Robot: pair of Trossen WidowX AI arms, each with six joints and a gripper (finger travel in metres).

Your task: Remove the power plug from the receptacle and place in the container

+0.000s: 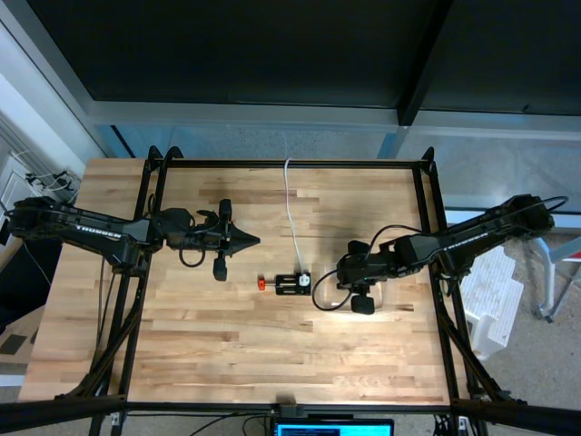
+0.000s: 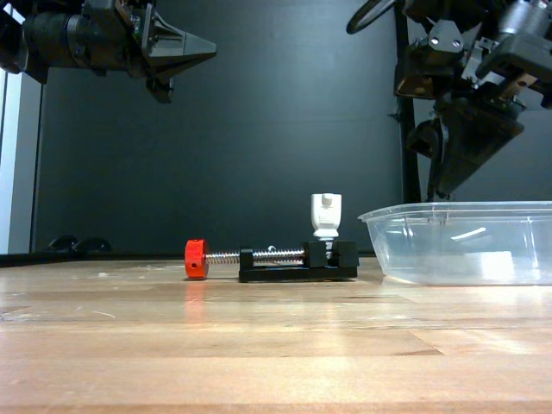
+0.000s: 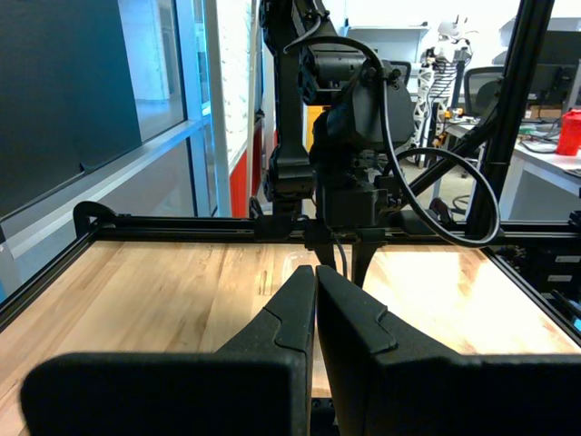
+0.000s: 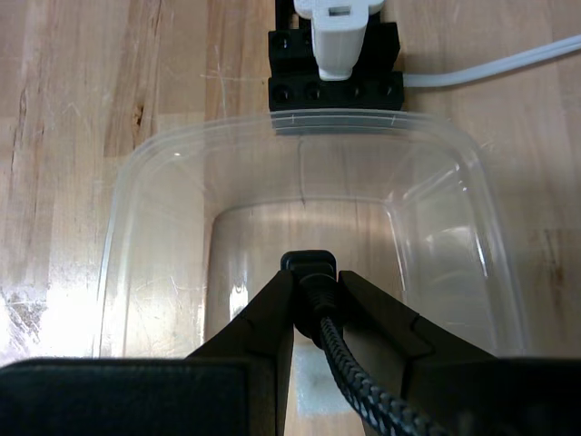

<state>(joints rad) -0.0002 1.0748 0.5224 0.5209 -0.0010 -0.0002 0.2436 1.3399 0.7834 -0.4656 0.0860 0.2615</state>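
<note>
Directly below the right end effector [image 4: 313, 289], clamped on the downward-pointing power plug [image 4: 310, 266], lies the container [image 4: 136, 173]; the left end effector [image 1: 247, 241], pressed together, hovers well apart.

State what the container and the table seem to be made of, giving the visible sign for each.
The container: probably clear, glossy plastic; wood shows through its walls. The table: pale wood strips, matte, with visible grain. The right gripper, fingers shut on the power plug, hangs over the container; the left gripper, shut, hangs above the table's left.
</note>
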